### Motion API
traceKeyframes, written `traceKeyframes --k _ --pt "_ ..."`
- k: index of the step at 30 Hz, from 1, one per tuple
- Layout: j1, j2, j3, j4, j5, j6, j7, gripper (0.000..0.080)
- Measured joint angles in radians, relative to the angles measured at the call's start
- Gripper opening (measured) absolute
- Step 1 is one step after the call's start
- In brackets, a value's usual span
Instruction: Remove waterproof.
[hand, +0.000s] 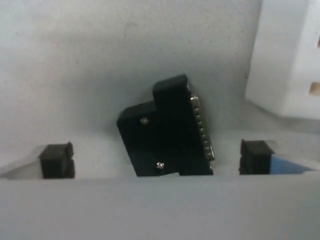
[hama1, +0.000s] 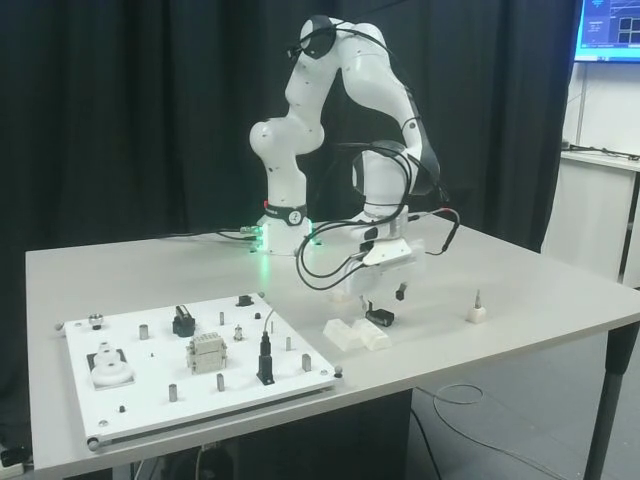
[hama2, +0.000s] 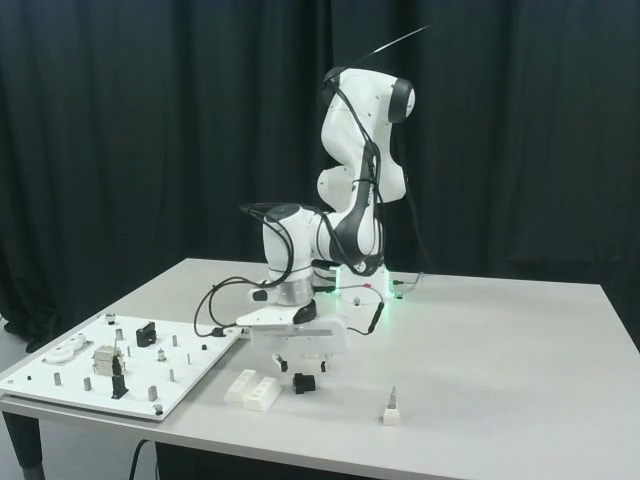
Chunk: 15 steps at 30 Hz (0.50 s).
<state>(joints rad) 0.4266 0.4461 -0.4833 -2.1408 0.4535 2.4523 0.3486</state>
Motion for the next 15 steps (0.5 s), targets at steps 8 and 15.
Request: traceKeyframes --k 8,15 --pt "0.009 -0.010 0.000 0.000 0.000 0.001 0.017 0.0758" --pt "0.010 -0.021 0.000 0.000 -0.003 0.001 0.019 0.0797"
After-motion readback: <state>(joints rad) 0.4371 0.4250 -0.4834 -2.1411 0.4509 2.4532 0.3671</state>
